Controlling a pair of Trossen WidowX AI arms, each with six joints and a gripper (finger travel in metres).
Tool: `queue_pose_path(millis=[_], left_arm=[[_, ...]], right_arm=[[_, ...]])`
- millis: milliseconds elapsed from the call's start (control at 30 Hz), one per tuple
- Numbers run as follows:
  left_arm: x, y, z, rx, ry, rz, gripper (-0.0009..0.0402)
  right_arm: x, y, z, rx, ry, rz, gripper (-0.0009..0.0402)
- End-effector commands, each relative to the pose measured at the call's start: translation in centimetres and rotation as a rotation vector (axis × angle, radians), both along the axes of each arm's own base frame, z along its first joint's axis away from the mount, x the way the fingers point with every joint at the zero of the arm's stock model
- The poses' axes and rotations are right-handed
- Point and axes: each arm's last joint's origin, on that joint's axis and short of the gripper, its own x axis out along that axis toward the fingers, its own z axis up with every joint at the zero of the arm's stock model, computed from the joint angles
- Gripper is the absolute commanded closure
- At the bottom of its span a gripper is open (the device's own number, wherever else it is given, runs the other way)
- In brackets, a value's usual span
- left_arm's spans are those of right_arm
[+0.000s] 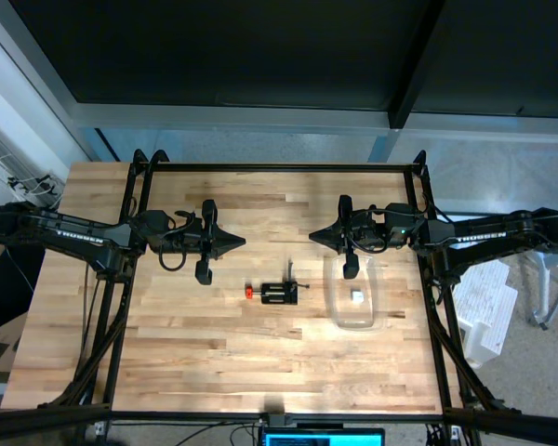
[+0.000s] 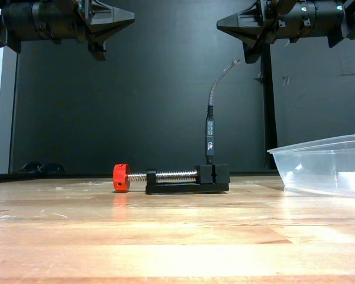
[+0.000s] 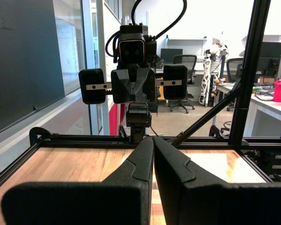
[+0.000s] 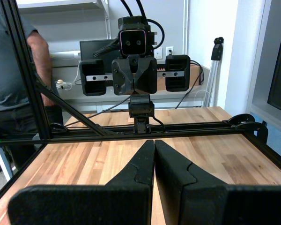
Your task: Pick the USB-C connector and install on taskboard
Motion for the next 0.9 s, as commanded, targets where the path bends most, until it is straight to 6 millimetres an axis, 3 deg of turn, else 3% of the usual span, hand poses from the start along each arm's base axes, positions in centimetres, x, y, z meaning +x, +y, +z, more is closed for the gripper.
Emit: queue_pose_path(millis=[33,900], left_arm=[[0.01,0.01,0.0,0.0,0.0,0.0,0.0393],[0.01,0.0,0.0,0.0,0.0,0.0,0.0393]], right_arm=[[0.0,0.01,0.0,0.0,0.0,0.0,0.0393],[0.0,0.01,0.0,0.0,0.0,0.0,0.0393]])
